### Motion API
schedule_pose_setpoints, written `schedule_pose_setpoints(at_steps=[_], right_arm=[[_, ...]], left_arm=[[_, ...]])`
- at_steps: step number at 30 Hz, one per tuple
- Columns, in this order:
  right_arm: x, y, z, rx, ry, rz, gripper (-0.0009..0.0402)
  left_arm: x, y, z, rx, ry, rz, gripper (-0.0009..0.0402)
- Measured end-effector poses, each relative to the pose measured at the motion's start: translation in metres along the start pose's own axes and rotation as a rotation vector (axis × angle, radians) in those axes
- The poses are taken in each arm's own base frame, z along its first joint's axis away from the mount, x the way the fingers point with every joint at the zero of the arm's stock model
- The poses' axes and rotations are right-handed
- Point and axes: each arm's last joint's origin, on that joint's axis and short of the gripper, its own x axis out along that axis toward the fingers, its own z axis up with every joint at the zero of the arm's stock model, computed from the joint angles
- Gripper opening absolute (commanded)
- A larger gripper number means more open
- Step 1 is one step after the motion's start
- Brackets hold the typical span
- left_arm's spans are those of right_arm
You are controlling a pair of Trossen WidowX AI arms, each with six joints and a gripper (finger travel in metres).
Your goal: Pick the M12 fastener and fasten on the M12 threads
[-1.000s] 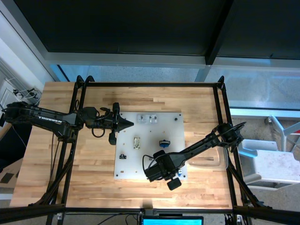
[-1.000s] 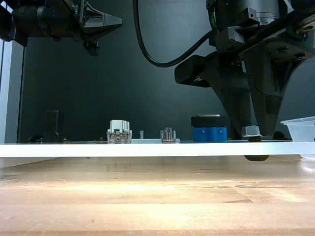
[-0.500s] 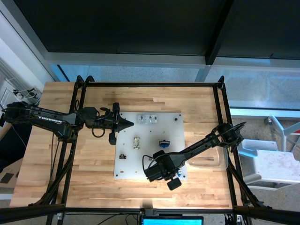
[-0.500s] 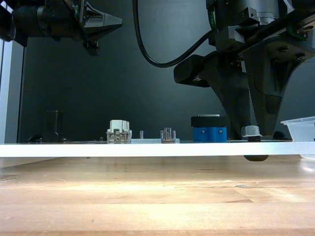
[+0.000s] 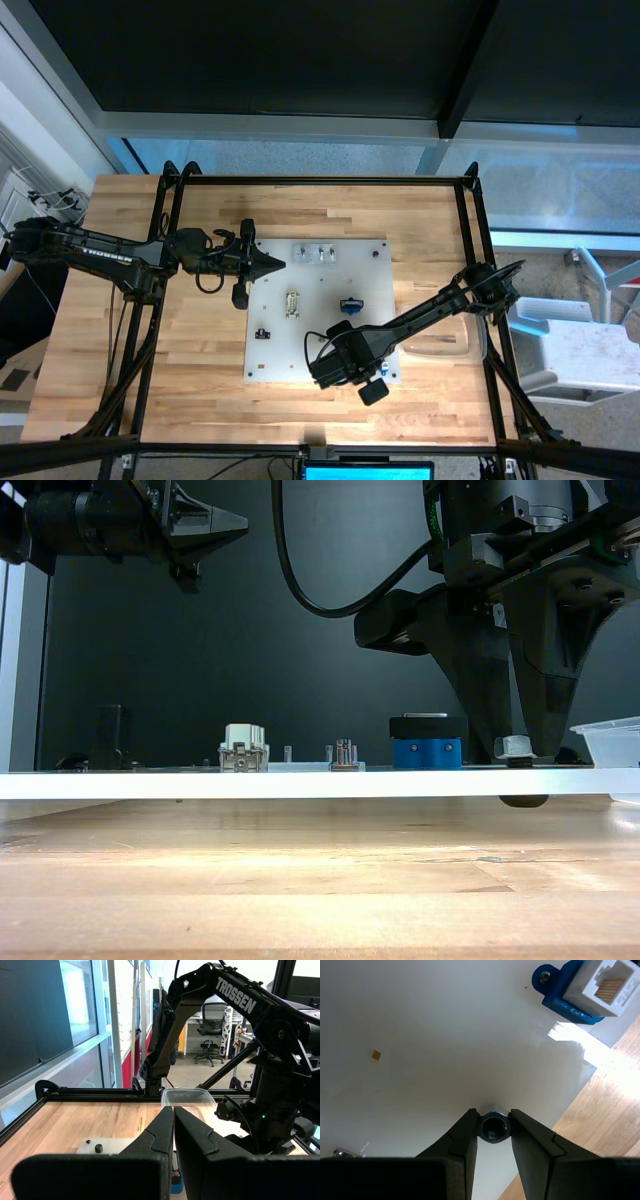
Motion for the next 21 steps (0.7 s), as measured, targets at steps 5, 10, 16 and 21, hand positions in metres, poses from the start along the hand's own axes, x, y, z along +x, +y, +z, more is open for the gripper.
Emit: schedule_pose_setpoints(at_steps=[5,10,16,21], right_arm=[[-0.0004,0.0000,-0.0002,-0.010,0.001,0.001,0.0066],[-0.0012,0.0001,-0.0011,-0.010,0.006,0.002,0.0096],[-0.0013,0.0002,-0.0028,-0.011,0.023,0.004,0.0140],[-0.0086,0.0004,-0.0014,-0.012,0.040,0.002,0.0170]], left_arm=[[0.0000,0.0000,0.0001,0.000,0.000,0.000,0.0000],[0.0000,0.0000,0.0000,0.000,0.000,0.000,0.0000],[0.0000,0.0000,0.0001,0.000,0.000,0.000,0.0000],[0.0000,0.0000,0.0000,0.000,0.000,0.000,0.0000]])
